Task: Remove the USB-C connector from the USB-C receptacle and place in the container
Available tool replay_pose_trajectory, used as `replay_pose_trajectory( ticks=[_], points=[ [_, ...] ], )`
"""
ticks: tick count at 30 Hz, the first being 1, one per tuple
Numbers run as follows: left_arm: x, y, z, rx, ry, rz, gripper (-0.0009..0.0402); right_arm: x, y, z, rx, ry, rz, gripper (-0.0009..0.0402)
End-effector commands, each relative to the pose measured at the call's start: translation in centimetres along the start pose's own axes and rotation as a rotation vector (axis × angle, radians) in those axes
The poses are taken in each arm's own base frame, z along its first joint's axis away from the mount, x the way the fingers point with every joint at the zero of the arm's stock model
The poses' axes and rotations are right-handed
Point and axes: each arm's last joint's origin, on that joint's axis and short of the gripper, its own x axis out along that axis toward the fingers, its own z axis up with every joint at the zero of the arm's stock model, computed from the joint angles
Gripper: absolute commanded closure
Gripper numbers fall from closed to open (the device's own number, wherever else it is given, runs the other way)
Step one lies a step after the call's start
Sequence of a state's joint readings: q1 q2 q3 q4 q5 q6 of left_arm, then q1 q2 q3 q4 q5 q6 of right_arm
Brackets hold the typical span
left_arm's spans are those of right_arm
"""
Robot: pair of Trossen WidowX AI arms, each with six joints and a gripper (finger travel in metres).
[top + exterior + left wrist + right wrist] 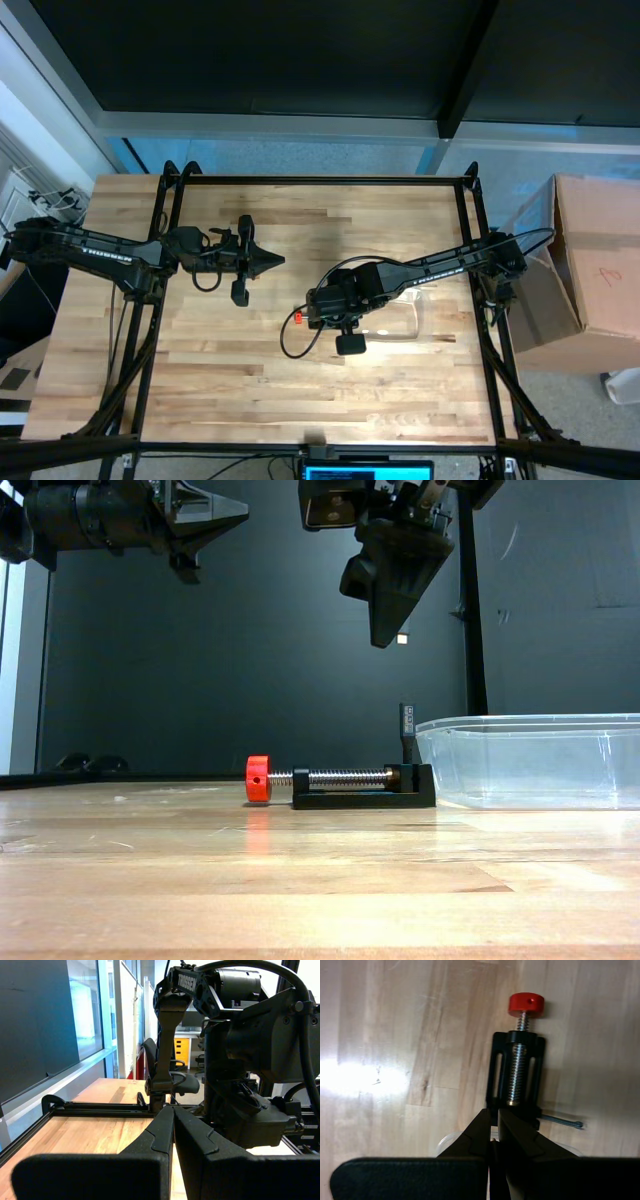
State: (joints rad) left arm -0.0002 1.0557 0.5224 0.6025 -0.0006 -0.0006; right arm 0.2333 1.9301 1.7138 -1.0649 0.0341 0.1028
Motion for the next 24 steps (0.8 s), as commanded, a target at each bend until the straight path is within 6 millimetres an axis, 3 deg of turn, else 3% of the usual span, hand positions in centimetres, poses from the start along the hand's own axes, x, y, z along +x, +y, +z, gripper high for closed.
replay_pose_trajectory(
  ticks=[1,12,24],
  points=[
    [0.0,0.0,0.0,0.000,0.000,0.000,0.0393,0.1,-0.1,0.0,0.019,0.003,-0.001,0.0393],
    [0.0,0.0,0.0,0.000,0.000,0.000,0.0393,0.1,-0.2,0.0,0.037,0.002,-0.002,0.0393],
    [0.0,0.0,0.0,0.000,0.000,0.000,0.0393,0.2,-1.5,0.1,0.366,-0.011,-0.062,0.0393]
  ],
)
